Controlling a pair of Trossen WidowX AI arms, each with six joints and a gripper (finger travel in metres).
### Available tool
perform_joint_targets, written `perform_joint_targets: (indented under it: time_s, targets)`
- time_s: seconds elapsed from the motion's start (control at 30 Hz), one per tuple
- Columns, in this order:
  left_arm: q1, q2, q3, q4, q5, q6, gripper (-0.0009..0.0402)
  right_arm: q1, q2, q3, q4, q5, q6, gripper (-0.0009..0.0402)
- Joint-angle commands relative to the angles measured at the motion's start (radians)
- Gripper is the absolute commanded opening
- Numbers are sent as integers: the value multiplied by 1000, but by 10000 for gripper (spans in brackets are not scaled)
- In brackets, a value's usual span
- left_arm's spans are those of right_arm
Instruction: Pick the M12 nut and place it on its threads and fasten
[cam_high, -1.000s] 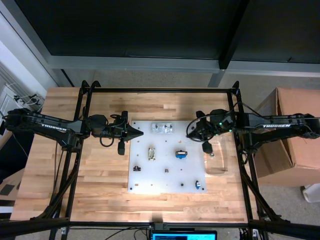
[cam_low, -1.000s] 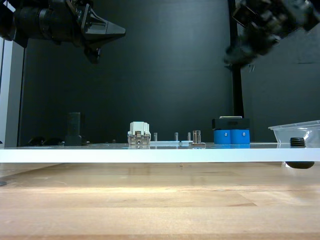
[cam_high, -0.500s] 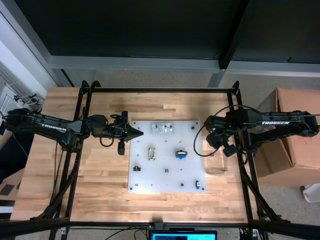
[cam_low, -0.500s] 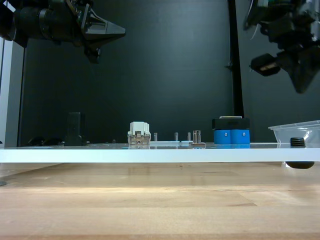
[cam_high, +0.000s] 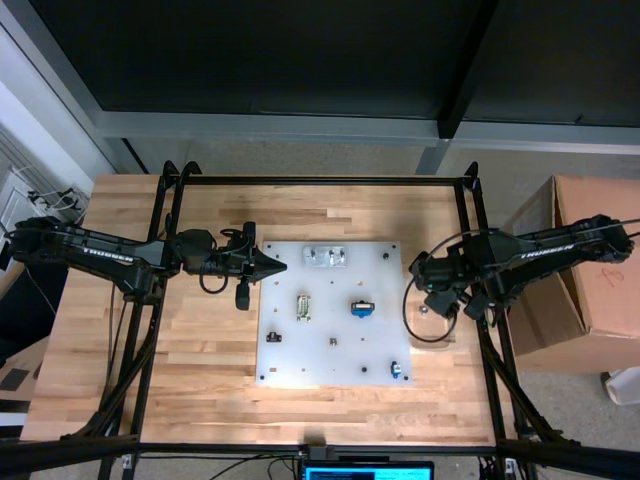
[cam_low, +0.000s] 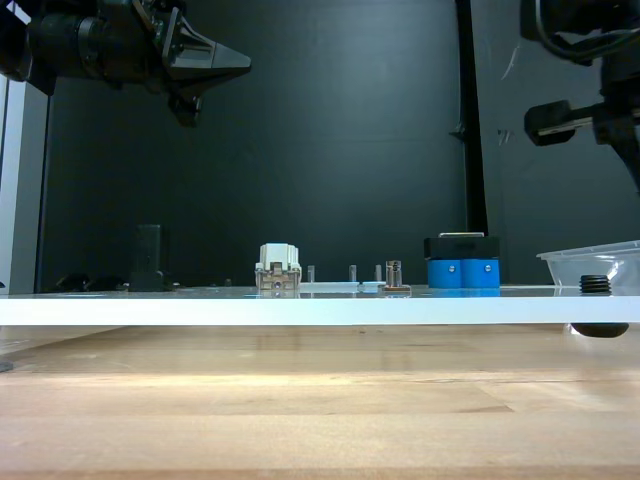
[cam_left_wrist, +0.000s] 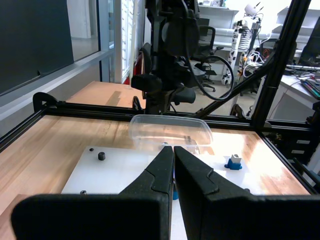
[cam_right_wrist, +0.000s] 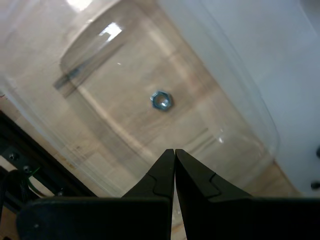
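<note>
Nut (cam_right_wrist: 161, 100) lies flat and loose in the clear tray (cam_right_wrist: 115, 60), mid-right in the high view. Stud (cam_low: 596, 285) is bare. Right end effector (cam_right_wrist: 174, 150) hangs above the nut, fingers together, so you'd probably open before descending. Left end effector (cam_high: 283, 267), fingers also together, hangs high at the left edge of the board (cam_high: 320, 340), out of the way.

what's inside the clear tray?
The M12 nut lies free on the clear tray floor; nothing else shows. The right arm hides part of the tray from above. The right end effector hovers shut above the nut; the left end effector, shut, is over the board's left edge.
</note>
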Motion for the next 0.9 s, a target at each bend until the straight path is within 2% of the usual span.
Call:
perform_joint_targets:
  time_s: [0.03,0.3,0.43,0.9]
  targets:
    - [0,0,0,0,0,0,0,37,3,-17,9,0,-1,25]
    - [0,0,0,0,0,0,0,64,23,-114,161,7,-7,115]
    - [0,0,0,0,0,0,0,71,67,-142,175,19,-6,146]
    - [0,0,0,0,0,0,0,81,182,-182,314,19,-89,153]
